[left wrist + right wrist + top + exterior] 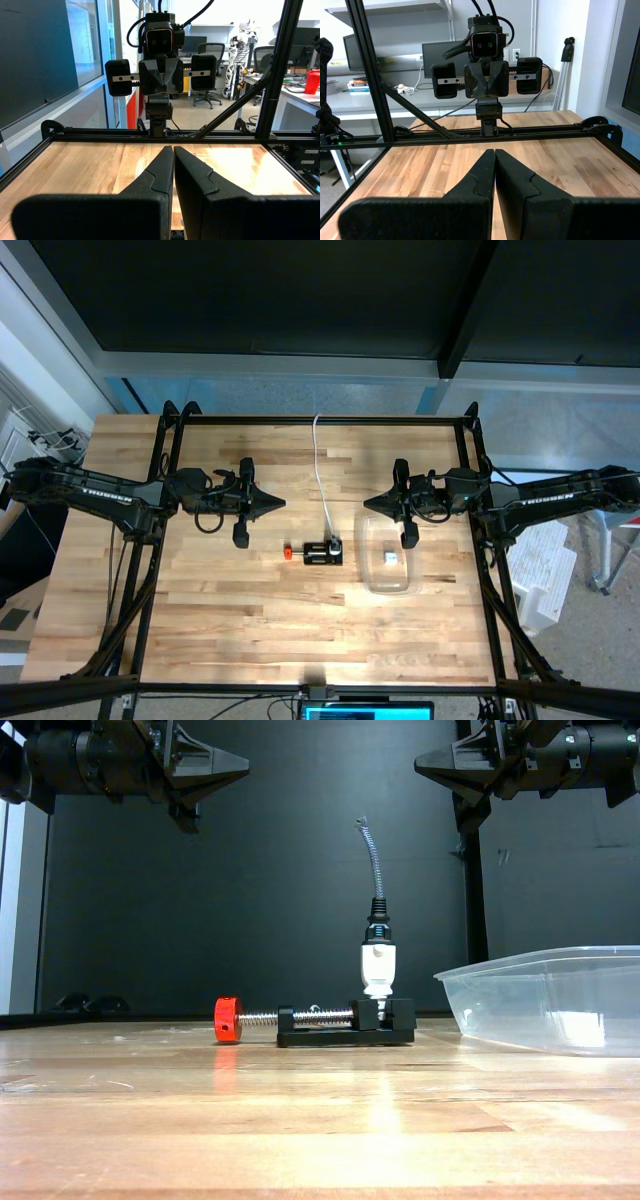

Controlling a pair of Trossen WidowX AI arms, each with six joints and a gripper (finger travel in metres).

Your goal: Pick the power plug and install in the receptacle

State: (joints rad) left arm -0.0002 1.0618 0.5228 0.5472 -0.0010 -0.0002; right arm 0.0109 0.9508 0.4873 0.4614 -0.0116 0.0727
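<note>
Both arms are up off the light wooden bench [200,620], noses pointed straight at each other across the middle. The left gripper [277,504] hangs high over the left half, and its wrist view shows its black fingers [159,176] pressed together, nothing between them. Same on the other side: the right gripper [368,504] hovers above the far end of the clear plastic tray [388,591], with its fingers [480,178] closed tip to tip and empty. Down between them, nearer the front edge, sits the little black clamp fixture [322,554] with its red knob [288,552] sticking out to the left. In the low view the white-faced receptacle [378,965] stands upright at the fixture's right end, and a thin white cable [320,470] runs from it towards the far edge. The tray lies just to the right of the fixture, close but apart, with a small white cube [391,558] inside. And the tiny dark power plug? I cannot pick it out in any view, so I cannot tell where it lies.
</note>
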